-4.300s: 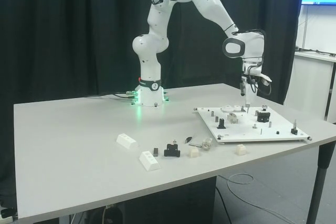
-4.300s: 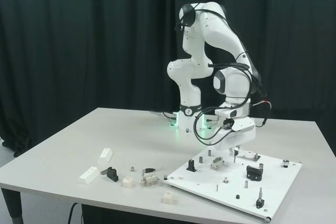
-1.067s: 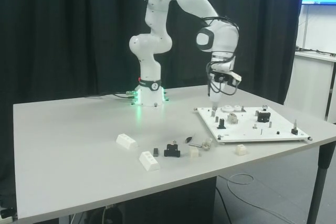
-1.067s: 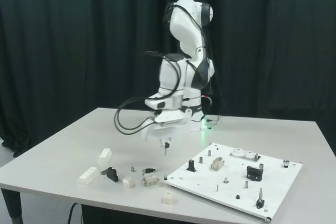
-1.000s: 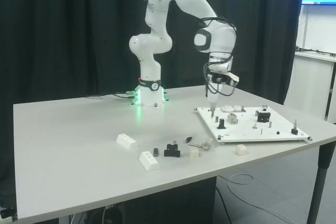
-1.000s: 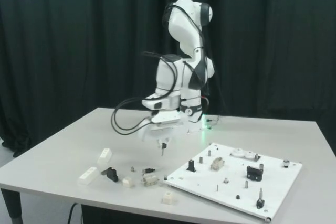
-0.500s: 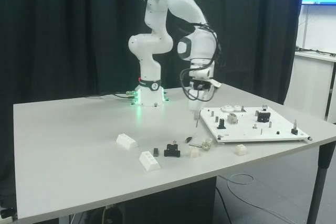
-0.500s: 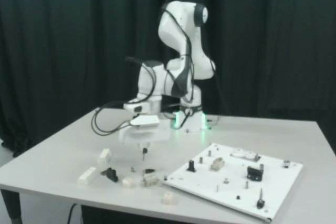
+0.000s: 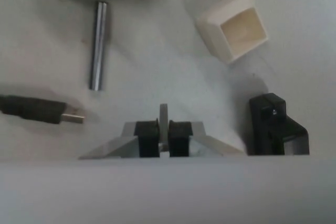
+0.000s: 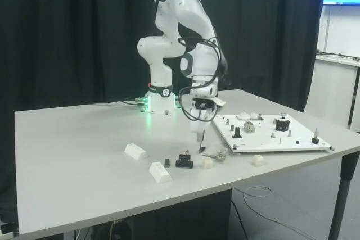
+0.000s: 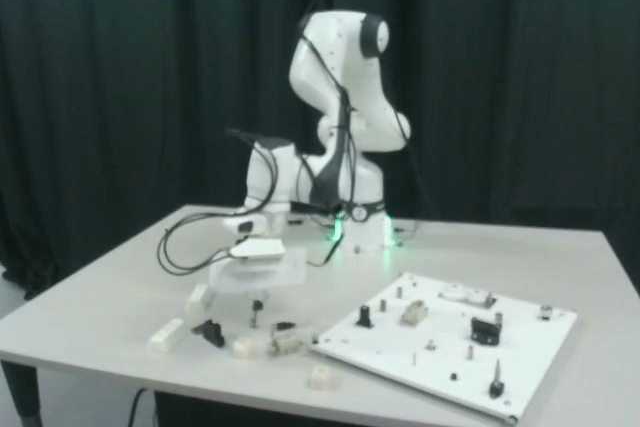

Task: Place square peg 1.

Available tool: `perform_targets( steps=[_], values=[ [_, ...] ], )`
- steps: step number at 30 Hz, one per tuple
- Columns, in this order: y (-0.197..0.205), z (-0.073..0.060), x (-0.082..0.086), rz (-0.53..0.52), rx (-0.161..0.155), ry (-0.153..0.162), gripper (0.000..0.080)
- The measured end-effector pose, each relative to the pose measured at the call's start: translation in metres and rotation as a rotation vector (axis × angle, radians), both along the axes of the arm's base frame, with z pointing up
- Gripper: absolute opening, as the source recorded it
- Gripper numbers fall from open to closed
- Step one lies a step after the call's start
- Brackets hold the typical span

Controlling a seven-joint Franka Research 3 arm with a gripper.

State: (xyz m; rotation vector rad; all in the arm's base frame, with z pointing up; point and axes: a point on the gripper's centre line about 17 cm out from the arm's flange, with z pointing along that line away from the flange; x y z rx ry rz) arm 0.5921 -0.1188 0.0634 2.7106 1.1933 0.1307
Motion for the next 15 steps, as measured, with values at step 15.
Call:
perform_targets(
  steps=[15],
  values=[
    [-0.012, -0.026, 0.0, -0.002, 0.007, 0.007, 0.0035]
  ],
)
